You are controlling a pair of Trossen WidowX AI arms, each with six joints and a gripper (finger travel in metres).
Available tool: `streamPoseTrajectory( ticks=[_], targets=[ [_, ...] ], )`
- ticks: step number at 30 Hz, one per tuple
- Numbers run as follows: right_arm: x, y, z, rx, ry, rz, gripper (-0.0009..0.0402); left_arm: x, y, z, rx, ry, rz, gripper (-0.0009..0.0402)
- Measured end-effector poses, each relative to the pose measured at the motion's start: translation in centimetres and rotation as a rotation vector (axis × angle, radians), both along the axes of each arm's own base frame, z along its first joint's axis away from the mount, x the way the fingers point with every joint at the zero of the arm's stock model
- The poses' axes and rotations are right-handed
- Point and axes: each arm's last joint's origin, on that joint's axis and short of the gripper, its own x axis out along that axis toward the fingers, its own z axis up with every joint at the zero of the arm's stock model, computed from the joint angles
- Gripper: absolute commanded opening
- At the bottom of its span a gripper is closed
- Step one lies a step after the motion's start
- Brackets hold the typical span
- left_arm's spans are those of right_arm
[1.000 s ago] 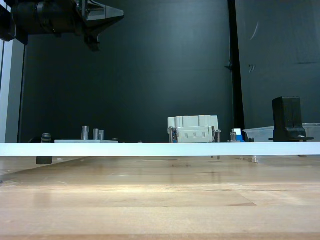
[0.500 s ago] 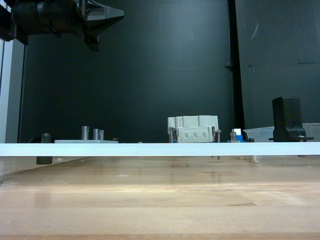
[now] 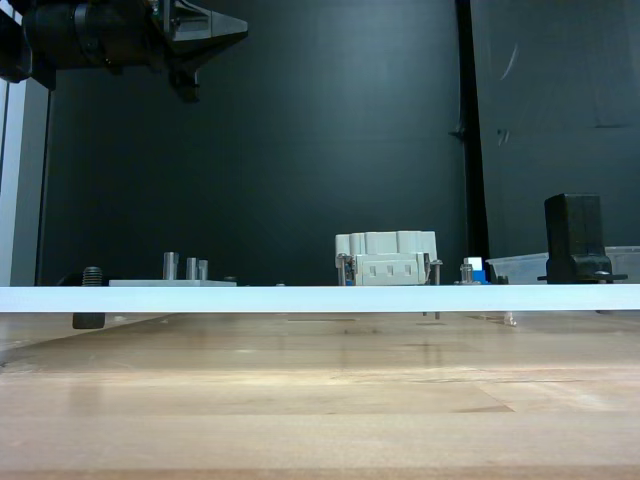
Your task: Remove the HAN10E connector from the taskboard and place in the container
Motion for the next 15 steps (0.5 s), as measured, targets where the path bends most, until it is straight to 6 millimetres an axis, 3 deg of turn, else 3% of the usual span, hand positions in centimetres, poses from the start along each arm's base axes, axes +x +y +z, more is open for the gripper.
streamPoseTrajectory(
  ticks=[7, 15],
  targets=[
    [-1.6, 0.4, -1.7, -0.049, 0.035, 0.044, 0.0298, 0.0, 0.0, 0.0, 0.0, 0.0, 0.0, 0.0],
    [-1.9, 0.4, -3.1, -0.053, 0.039, 0.041, 0.0298, 0.0, 0.0, 0.0, 0.0, 0.0, 0.0, 0.0]
  ],
)
